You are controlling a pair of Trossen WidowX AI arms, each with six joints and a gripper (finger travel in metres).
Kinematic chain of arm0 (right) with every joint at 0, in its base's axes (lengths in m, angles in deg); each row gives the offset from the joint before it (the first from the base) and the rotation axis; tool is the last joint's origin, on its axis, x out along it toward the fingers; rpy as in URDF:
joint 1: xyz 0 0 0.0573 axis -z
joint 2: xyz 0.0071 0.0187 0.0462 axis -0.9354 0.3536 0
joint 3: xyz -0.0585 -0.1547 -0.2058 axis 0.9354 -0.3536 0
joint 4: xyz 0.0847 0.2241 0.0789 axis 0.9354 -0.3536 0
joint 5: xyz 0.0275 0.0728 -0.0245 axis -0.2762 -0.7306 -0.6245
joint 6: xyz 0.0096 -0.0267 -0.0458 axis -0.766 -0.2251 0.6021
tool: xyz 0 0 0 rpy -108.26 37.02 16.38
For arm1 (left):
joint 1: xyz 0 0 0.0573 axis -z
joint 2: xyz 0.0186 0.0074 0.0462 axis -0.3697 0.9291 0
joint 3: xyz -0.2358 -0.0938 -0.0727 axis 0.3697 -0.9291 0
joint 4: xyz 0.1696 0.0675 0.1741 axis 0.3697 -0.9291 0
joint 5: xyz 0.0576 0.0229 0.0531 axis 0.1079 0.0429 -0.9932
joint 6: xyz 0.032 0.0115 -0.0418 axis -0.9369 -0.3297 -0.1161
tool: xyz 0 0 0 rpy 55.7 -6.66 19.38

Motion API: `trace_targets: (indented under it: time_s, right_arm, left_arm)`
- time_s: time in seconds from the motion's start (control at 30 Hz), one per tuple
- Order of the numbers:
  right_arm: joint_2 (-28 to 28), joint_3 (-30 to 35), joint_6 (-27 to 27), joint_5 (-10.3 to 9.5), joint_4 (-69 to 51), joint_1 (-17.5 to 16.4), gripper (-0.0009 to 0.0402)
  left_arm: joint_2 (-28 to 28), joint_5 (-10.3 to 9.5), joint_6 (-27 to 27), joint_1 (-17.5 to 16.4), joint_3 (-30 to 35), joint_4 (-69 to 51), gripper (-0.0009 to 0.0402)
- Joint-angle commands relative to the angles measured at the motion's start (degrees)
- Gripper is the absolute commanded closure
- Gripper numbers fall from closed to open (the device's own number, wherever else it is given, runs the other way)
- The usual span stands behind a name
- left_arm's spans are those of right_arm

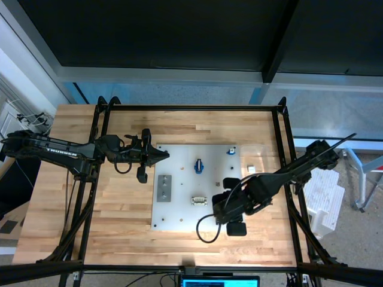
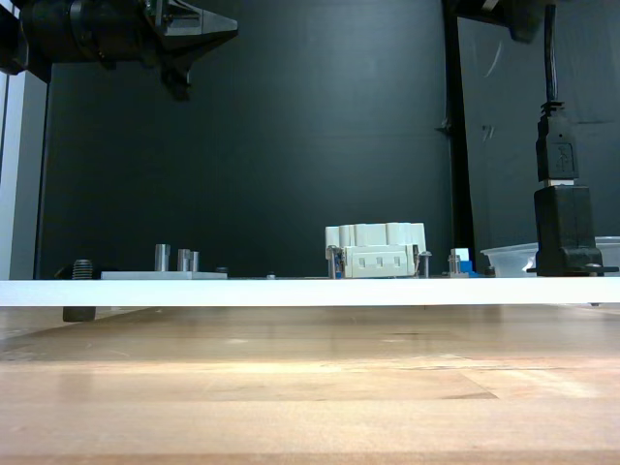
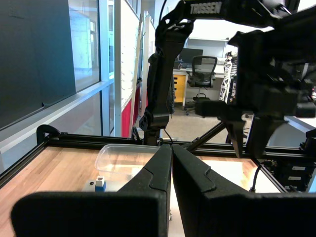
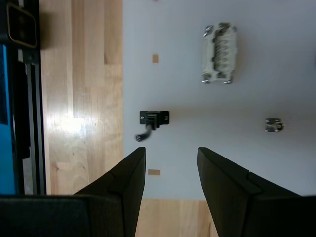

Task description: Pick the USB connector and install on taskboard

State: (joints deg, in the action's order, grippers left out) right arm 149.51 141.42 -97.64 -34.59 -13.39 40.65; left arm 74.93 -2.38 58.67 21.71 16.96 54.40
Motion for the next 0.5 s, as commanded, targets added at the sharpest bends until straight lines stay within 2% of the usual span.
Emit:
trace_targets:
  time_s: [0.03,0.1,0.27,0.5]
  right_arm:
    - [-2.4,-1.7,0.4,0.50,0.6,0.8,0.0249]
    - [-4.2,-3.5,1.3,1.68,1.8,1.3,0.0249]
    - [-9.2,-9.2,2.4,1.70,8.4,4.1,0.0261]
    - [-16.2,-18.0,9.0,1.68,21.2,9.6,0.0314]
  left_arm:
    - [0.0,0.02,0.0,0.0,0.0,0.0,0.0393]
    - [0.0,0.02,0.0,0.0,0.0,0.0,0.0393]
    - [0.0,0.02,0.0,0.0,0.0,0.0,0.0393]
    - [0.0,0.02,0.0,0.0,0.0,0.0,0.0393]
